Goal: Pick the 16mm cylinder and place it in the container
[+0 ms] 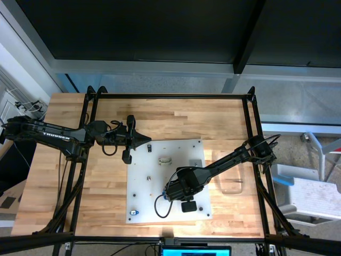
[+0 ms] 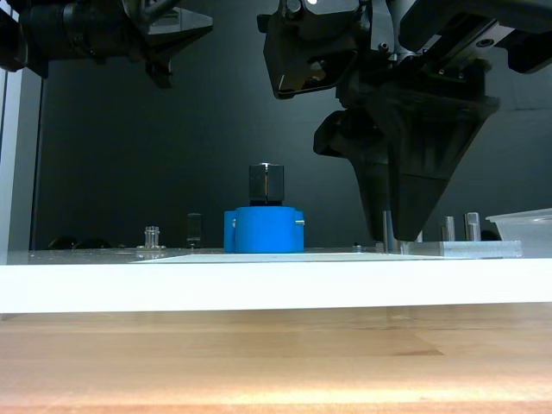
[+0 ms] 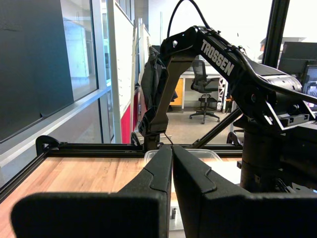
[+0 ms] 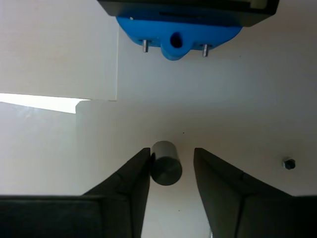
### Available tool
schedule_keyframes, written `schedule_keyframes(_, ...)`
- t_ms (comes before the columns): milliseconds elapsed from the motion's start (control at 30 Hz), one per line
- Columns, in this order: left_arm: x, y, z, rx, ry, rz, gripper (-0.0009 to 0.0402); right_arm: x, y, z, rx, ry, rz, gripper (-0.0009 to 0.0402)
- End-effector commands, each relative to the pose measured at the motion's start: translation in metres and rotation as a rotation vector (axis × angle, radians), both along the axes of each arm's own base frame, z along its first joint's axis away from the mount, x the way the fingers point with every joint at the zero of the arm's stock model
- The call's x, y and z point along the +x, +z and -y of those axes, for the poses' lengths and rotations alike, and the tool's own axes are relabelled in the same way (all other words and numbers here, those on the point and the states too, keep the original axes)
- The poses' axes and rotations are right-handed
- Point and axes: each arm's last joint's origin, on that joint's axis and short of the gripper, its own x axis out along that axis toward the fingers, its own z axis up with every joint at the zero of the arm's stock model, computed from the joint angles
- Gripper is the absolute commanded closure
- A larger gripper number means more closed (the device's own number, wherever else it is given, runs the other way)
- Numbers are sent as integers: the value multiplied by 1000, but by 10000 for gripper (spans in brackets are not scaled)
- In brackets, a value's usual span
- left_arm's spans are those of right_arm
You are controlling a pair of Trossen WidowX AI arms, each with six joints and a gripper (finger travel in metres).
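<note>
right gripper (image 4: 171,154) spread astride the upright 16mm cylinder (image 4: 166,169), off-centre toward one finger; left gripper (image 3: 172,151) pressed together, parked at the board's (image 1: 141,184) far edge.

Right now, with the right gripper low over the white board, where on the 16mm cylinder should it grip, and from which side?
Across its curved side wall, from straight above. The 16mm cylinder stands upright on the board, between the open right gripper's fingers and nearer one of them, so closing there should catch it. The left gripper hangs shut above the board's far left corner.
</note>
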Motion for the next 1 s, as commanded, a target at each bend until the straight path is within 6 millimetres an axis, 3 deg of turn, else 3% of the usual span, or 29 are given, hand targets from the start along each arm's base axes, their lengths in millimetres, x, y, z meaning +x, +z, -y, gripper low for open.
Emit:
schedule_keyframes(33,0,0,0,0,0,0,393,0,0,0,-5,2,1,310)
schedule_keyframes(367,0,0,0,0,0,0,393,0,0,0,-6,2,0,359)
schedule_keyframes(1000,0,0,0,0,0,0,393,-5,18,2,-1,1,17,364)
